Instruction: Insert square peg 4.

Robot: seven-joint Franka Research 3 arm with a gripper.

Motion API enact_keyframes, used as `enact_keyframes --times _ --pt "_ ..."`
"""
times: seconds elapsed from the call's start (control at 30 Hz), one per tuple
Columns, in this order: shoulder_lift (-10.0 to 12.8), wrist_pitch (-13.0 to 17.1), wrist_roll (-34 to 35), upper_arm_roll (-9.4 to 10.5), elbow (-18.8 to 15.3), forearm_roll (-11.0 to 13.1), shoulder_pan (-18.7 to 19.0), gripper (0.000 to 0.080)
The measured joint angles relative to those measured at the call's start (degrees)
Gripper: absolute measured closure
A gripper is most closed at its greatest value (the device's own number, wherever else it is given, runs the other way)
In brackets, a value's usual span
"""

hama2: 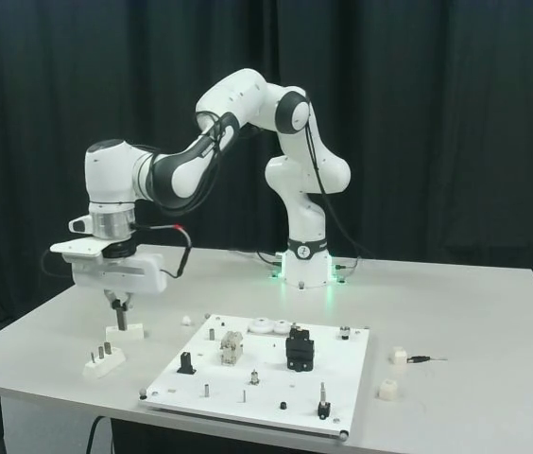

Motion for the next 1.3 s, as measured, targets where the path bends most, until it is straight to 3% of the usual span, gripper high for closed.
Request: enact_keyframes --times 0.17,0.6,1.3 --pt "0.00 -0.08 -3.28 0.00 0.46 -0.14 1.63 0.0654" --pt "0.87 0.66 -3.19 0.07 0.54 -1.11 3.63 0.0654" --pt "3.90 3.68 6.31 0.88 0.54 -1.02 7.98 0.0654"
